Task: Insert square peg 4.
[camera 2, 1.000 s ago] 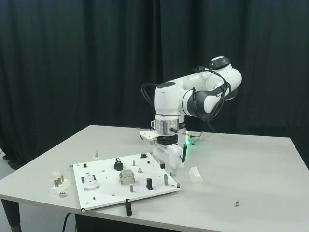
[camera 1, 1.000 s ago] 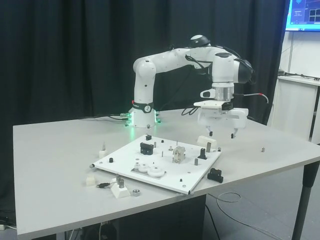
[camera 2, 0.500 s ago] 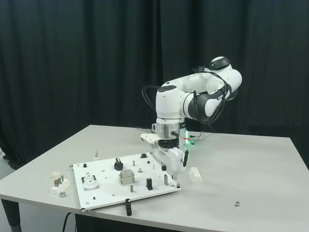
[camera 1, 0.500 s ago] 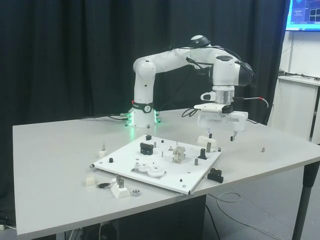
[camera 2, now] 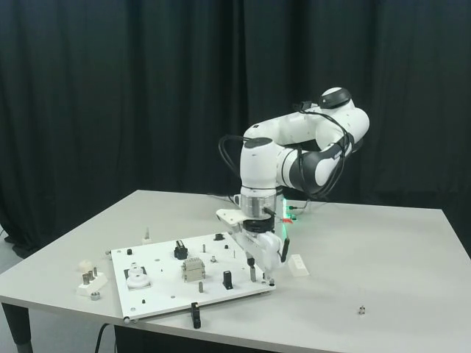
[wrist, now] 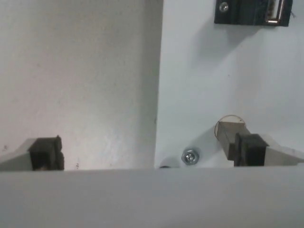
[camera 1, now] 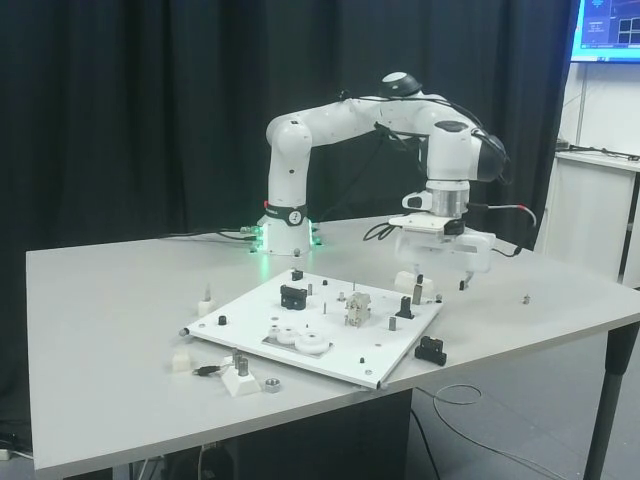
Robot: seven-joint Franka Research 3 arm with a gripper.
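Observation:
My gripper [wrist: 147, 152] is open, its jaws wide apart, and it holds nothing. It hangs low over the far right edge of the white board [wrist: 199, 85]. One black fingertip [wrist: 45, 153] is over the bare grey table and the other fingertip [wrist: 249, 149] is over the board. A grey square peg [wrist: 231, 130] stands upright on the board, just beside that second fingertip. From the room, the gripper [camera 1: 440, 275] [camera 2: 263, 271] is seen close above the peg [camera 2: 252, 273] near the board's corner.
A black clamp block [wrist: 251, 12] [camera 2: 227, 279] and a small nut [wrist: 190, 156] sit on the board near the peg. A white block [camera 1: 412, 283] [camera 2: 297, 265] lies on the table beside the board. Loose small parts [camera 1: 240, 380] lie off the board's other end.
The gripper has come down toward the board's corner and shifted slightly along its edge, staying open throughout. Nothing on the table has moved.

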